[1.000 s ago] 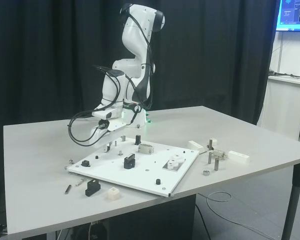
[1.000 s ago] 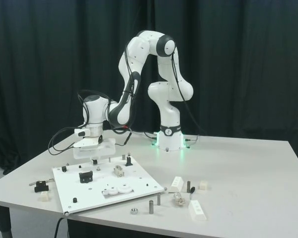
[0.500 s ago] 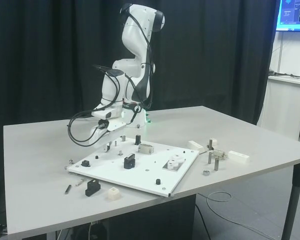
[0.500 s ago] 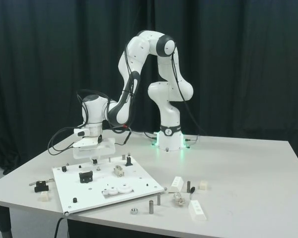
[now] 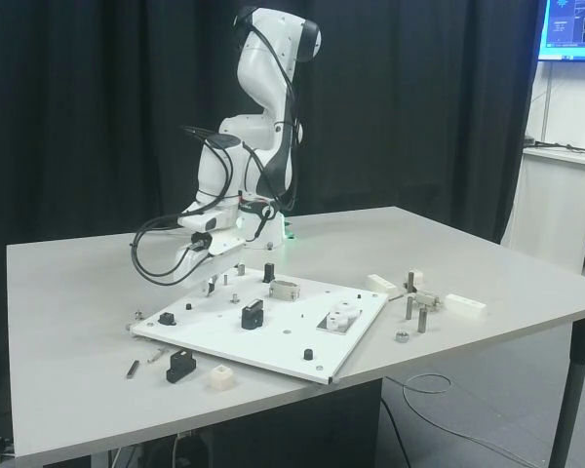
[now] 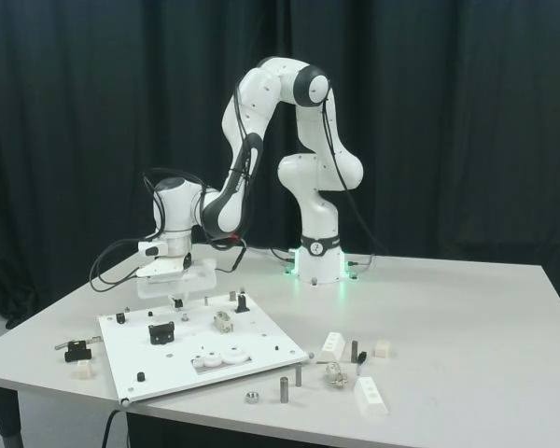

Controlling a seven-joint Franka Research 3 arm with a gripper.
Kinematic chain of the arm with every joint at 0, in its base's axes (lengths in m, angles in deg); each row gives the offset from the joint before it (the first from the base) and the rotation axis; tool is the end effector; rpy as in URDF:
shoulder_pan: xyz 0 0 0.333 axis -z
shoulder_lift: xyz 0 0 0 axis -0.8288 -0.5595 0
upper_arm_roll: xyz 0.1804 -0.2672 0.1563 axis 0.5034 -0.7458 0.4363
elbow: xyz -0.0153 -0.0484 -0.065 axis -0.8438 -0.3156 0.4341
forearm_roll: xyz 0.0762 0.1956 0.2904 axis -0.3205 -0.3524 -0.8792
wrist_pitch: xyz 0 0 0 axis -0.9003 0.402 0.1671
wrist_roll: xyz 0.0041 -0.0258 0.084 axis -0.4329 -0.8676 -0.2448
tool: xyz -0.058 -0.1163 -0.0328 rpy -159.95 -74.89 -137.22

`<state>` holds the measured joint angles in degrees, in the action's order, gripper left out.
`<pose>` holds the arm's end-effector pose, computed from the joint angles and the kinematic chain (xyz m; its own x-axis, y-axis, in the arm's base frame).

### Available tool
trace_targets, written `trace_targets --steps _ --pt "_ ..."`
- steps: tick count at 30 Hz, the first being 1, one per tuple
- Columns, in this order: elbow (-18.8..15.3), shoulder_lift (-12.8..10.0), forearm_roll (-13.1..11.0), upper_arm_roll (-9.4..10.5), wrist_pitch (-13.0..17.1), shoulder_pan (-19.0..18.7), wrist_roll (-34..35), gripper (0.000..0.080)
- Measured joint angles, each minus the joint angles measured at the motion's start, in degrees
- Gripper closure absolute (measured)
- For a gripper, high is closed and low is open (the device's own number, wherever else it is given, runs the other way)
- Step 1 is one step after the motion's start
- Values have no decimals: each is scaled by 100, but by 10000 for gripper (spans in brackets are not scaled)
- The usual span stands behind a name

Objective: Remove round peg 1.

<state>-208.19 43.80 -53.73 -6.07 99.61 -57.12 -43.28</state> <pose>0.4164 -0.2819 0.2480 0.9744 -0.2064 -0.0889 -0.1979 -0.9755 0.0963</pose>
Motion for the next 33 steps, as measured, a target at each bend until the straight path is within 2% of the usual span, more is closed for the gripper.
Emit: trace_targets --steps 33 --pt "-10 86 11 -31 -52 -1 0 783"
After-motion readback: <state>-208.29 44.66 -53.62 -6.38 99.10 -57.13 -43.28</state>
